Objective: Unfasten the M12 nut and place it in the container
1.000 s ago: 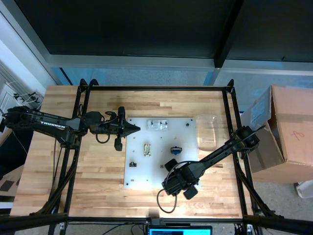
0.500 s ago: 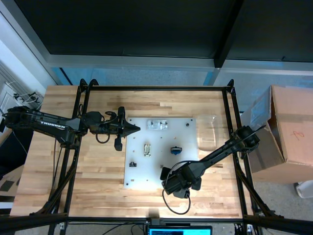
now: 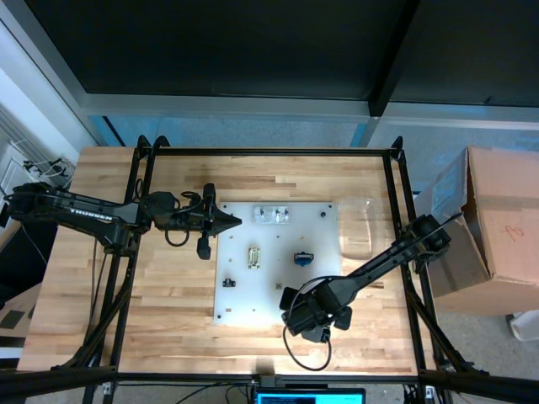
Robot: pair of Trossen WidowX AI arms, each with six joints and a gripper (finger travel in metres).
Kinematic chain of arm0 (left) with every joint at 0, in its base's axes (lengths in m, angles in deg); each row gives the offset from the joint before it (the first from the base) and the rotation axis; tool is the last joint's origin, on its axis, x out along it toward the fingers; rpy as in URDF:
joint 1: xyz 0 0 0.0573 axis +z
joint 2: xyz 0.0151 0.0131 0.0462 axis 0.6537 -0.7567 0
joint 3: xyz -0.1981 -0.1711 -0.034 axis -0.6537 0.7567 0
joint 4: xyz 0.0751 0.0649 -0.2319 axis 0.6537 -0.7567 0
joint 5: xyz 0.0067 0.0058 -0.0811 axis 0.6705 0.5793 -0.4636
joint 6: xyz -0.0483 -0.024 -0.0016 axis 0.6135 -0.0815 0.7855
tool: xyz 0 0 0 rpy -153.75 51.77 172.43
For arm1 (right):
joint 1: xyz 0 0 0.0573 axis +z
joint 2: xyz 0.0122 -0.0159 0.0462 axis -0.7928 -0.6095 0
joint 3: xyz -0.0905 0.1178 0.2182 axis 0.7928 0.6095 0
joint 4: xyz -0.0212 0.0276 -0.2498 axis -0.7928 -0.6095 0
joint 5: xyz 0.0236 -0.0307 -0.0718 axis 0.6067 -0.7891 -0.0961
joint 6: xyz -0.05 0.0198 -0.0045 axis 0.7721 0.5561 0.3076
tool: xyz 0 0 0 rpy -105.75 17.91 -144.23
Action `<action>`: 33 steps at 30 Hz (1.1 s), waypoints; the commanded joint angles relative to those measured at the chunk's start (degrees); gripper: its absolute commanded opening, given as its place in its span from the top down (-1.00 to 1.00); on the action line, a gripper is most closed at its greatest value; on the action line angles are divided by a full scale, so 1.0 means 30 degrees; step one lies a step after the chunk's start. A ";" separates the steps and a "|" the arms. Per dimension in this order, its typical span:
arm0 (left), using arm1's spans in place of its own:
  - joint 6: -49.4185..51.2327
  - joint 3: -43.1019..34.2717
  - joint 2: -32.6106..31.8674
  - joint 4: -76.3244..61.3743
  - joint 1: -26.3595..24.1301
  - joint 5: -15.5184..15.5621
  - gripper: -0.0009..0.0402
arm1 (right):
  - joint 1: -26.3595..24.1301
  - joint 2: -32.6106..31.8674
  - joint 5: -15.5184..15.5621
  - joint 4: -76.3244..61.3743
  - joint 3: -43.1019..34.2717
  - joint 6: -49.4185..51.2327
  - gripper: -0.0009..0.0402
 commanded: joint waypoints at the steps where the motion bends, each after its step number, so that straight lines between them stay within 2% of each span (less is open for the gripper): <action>1: -0.0007 -0.0007 -0.0007 0.0000 0.0000 -0.0007 0.96 | -0.0029 0.0270 -0.0175 -0.1078 -0.0750 -0.2601 0.09; 3: -0.0007 -0.0007 -0.0007 0.0000 0.0000 -0.0007 0.96 | -0.0036 0.0525 -0.0175 -0.1355 -0.1027 -0.5311 0.12; 6: -0.0007 -0.0007 -0.0007 0.0000 0.0000 -0.0007 0.96 | -0.0146 0.0758 -0.0189 -0.1355 -0.1217 -1.1162 0.25; 9: -0.0007 -0.0007 -0.0007 0.0000 0.0000 -0.0007 0.96 | -0.0386 0.0874 0.0197 -0.1341 -0.1195 -1.6895 0.50; 11: -0.0007 -0.0007 -0.0007 0.0000 0.0007 -0.0007 0.96 | -0.0408 0.0882 0.0670 -0.1319 -0.1086 -1.8994 0.72; 13: -0.0007 -0.0007 -0.0007 0.0000 0.0000 -0.0015 0.96 | -0.0408 0.0882 0.1180 -0.1115 -0.0860 -2.0116 0.96; 16: -0.0007 -0.0007 -0.0007 0.0000 0.0000 -0.0007 0.96 | -0.0379 0.0882 0.1581 -0.0699 -0.0474 -2.1770 0.91; 22: -0.0007 -0.0007 -0.0007 0.0000 0.0000 -0.0007 0.96 | -0.0233 0.0882 0.1690 0.1260 0.0809 -2.4043 0.96; 33: -0.0007 -0.0007 -0.0007 0.0007 0.0000 -0.0007 0.96 | -0.0233 0.0882 0.1472 0.2863 0.2353 -2.4618 0.96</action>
